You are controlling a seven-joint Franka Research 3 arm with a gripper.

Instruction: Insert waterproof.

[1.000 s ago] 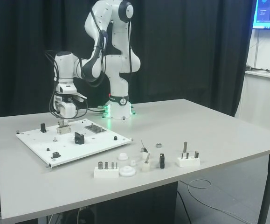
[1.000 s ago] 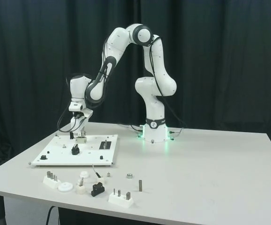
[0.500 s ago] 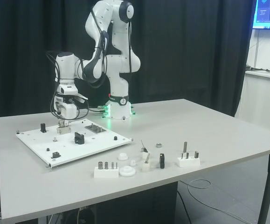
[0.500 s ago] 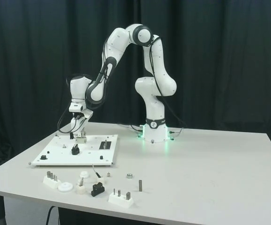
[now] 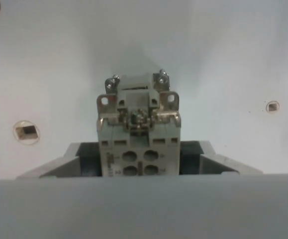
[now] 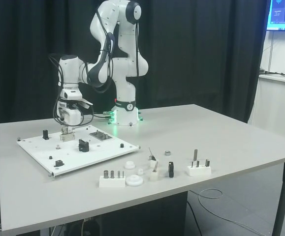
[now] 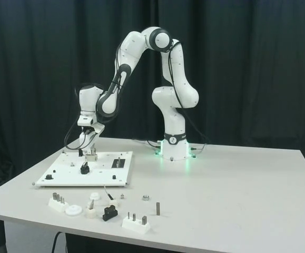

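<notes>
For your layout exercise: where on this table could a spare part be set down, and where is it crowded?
Free: the grey table beyond the robot base, toward its far edge. Crowded: the white board under the gripper, and the front strip of small fixtures.

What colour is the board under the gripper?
White; the board shows best in the first room view.

Robotics laboratory: black curtains (image 7: 247, 68) enclose a grey desk (image 7: 236, 184) carrying a bolted white arm (image 7: 168, 95); wall monitor (image 6: 283, 14) at far right.
</notes>
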